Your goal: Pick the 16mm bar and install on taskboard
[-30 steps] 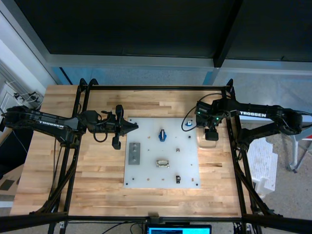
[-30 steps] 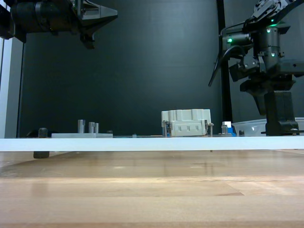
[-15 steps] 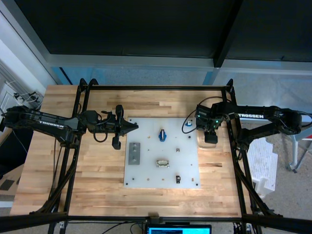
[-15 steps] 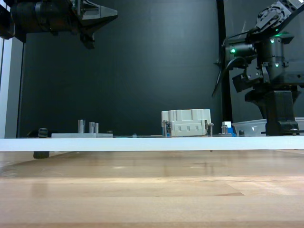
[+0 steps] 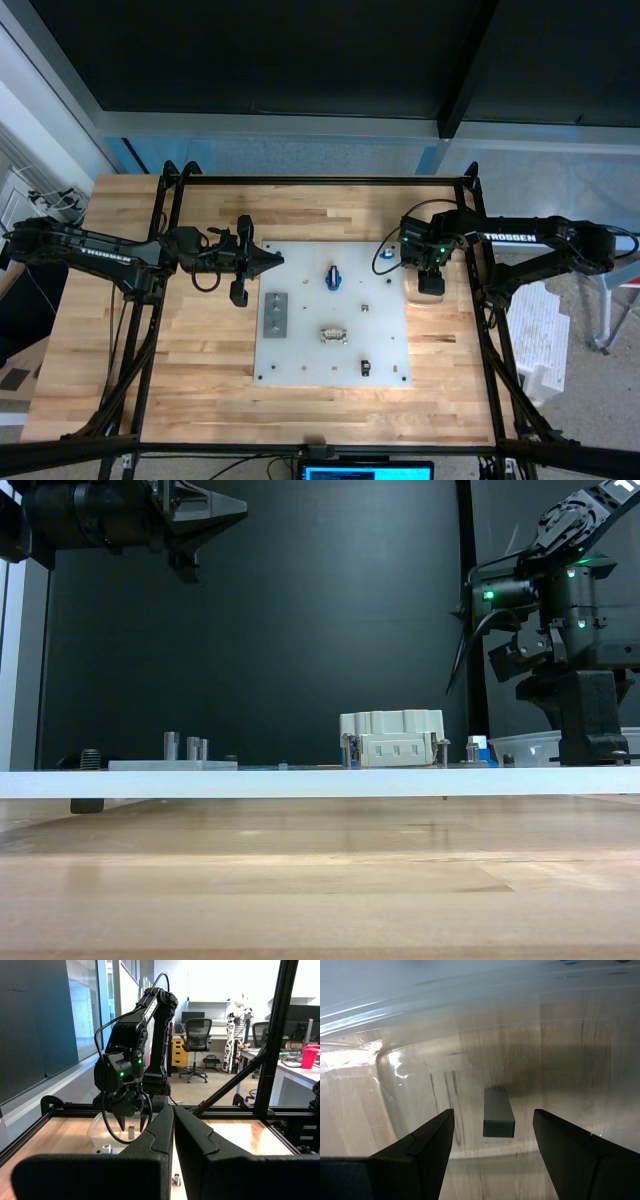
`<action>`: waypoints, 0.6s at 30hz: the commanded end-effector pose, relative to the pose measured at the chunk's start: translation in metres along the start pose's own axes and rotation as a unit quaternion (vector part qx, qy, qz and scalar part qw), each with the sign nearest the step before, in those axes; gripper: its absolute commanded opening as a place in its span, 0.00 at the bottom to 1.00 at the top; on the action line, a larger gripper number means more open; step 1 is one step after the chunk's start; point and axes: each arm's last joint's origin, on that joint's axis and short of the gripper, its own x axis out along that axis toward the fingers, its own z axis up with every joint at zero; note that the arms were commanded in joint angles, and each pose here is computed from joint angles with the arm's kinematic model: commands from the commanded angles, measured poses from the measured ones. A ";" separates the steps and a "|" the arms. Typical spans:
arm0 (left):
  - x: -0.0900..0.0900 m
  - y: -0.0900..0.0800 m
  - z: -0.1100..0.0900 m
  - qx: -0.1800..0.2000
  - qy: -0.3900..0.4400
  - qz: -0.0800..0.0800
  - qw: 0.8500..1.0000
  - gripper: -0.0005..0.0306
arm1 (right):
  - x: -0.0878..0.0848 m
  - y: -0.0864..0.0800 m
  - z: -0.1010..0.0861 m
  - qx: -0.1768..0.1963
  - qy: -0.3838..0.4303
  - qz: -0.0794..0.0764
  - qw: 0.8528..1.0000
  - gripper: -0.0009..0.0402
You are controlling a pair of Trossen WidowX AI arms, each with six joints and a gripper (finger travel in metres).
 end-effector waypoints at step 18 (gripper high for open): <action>0.000 0.000 0.000 0.000 0.000 0.000 1.000 0.02 | 0.000 -0.001 0.000 0.001 0.000 0.000 1.000 0.24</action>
